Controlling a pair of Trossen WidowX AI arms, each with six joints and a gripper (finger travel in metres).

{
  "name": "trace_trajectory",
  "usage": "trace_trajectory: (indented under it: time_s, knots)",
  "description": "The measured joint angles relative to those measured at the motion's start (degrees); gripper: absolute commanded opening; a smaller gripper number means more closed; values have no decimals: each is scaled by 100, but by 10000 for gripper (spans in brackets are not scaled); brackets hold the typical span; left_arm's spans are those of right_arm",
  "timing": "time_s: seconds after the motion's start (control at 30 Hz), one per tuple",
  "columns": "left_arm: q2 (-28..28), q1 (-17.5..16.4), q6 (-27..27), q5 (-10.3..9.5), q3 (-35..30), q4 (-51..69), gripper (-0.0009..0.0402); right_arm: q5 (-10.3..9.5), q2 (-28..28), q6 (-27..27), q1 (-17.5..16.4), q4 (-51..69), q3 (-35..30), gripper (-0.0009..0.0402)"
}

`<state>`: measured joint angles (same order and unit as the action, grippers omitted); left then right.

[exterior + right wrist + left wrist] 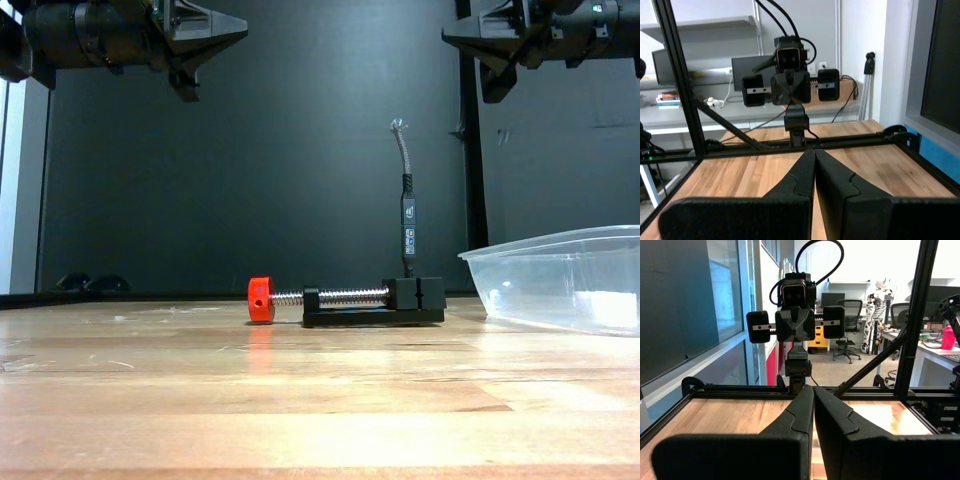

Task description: Pick the usb-c connector and install on the hub

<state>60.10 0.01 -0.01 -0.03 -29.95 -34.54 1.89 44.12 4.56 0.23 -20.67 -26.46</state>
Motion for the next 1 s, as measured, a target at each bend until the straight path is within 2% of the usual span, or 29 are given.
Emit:
trace_trajectory:
  time_s: [0.27, 1.0]
  knots:
    - [0, 0, 0, 0, 0, 2, 0, -15, 494, -37, -17, -463, -2, 0]
    - [0, 0, 0, 0, 0, 0, 0, -55, 501, -37, -26, -380, -2, 0]
